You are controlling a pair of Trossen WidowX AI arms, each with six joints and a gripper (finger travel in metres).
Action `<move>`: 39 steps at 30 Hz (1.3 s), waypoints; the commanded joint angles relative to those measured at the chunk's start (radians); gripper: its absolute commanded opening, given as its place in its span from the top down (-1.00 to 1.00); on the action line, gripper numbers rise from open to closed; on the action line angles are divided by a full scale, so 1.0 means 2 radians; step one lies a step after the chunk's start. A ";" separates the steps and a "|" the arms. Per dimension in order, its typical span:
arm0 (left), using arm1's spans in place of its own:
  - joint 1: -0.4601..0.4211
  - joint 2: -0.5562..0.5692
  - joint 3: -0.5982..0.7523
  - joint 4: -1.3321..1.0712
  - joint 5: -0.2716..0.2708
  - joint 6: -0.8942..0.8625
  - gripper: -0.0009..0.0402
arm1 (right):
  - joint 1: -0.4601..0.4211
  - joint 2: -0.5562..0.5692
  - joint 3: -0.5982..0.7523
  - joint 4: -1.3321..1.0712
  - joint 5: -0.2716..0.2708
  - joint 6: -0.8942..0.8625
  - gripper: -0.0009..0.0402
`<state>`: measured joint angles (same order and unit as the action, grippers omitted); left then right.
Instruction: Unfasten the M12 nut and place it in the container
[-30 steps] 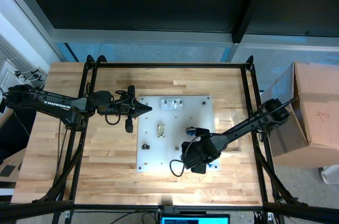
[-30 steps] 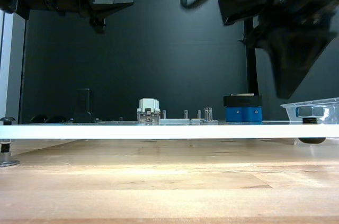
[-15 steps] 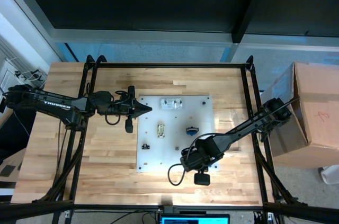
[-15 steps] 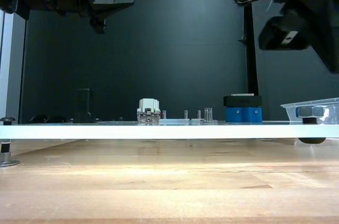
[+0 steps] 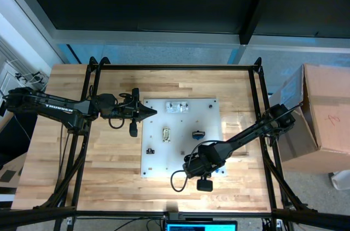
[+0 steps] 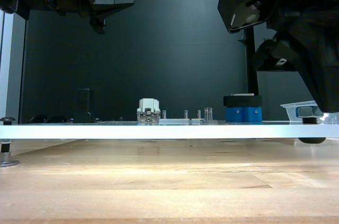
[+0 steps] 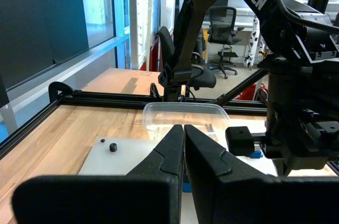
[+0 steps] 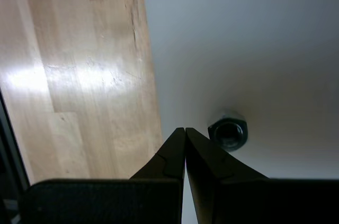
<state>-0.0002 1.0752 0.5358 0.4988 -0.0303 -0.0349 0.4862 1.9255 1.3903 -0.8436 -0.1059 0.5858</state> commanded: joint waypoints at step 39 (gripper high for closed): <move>0.000 0.000 0.000 0.000 0.000 0.000 0.96 | 0.005 -0.028 0.022 -0.021 0.028 0.255 0.88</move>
